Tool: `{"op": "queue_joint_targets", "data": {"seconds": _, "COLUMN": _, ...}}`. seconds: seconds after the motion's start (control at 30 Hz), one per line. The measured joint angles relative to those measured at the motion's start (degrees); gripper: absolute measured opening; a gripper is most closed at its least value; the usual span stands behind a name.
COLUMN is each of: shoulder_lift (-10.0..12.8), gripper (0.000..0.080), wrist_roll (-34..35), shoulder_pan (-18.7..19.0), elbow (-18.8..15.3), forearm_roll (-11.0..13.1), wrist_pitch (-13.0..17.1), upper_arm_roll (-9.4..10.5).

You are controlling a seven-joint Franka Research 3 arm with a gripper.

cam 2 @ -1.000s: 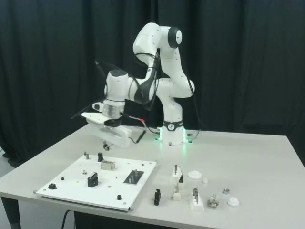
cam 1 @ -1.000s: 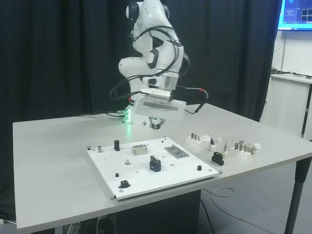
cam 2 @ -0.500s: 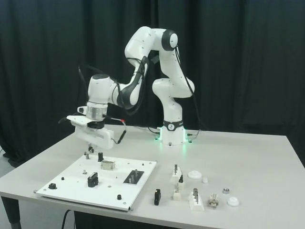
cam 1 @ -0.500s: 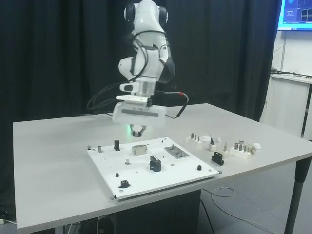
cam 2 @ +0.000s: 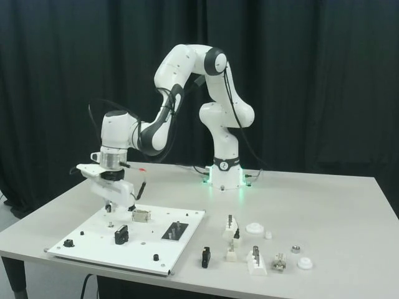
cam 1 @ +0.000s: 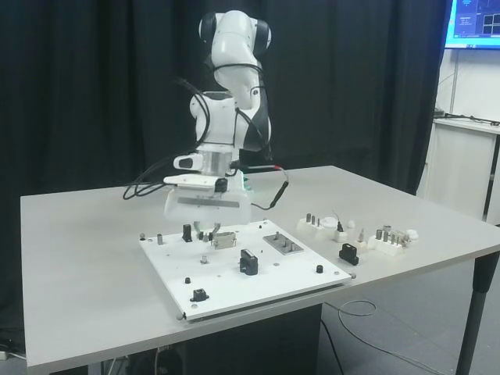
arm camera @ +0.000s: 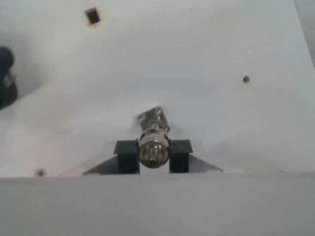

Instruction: Insert BNC.

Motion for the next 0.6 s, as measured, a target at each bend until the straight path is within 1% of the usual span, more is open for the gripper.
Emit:
{"op": "queue_joint_targets", "data": {"seconds": 0.1, "shoulder_lift": 1.3, "gripper": 0.0126, "wrist_roll": 0.0, "shoulder_pan": -0.3, "elbow": 1.1, "forearm_roll": 0.9, "wrist_pitch": -0.3, "upper_arm_roll": -0.01}}
{"op": "queue_joint_targets", "data": {"seconds": 0.27, "shoulder_lift": 2.7, "gripper": 0.0126, "wrist_roll": -0.2, "shoulder_pan": -0.5, "elbow": 2.4, "forearm_roll": 1.1, "wrist_pitch": -1.0, "upper_arm_roll": -0.01}}
{"op": "queue_joint_targets", "data": {"seconds": 0.47, "shoulder_lift": 3.5, "gripper": 0.0126, "wrist_roll": -0.2, "shoulder_pan": -0.6, "elbow": 3.4, "forearm_roll": 1.7, "wrist_pitch": -2.0, "upper_arm_roll": -0.01}}
{"op": "queue_joint_targets", "data": {"seconds": 0.6, "shoulder_lift": 3.9, "gripper": 0.0126, "wrist_roll": -0.3, "shoulder_pan": -0.6, "elbow": 3.9, "forearm_roll": 1.9, "wrist_pitch": -3.2, "upper_arm_roll": -0.01}}
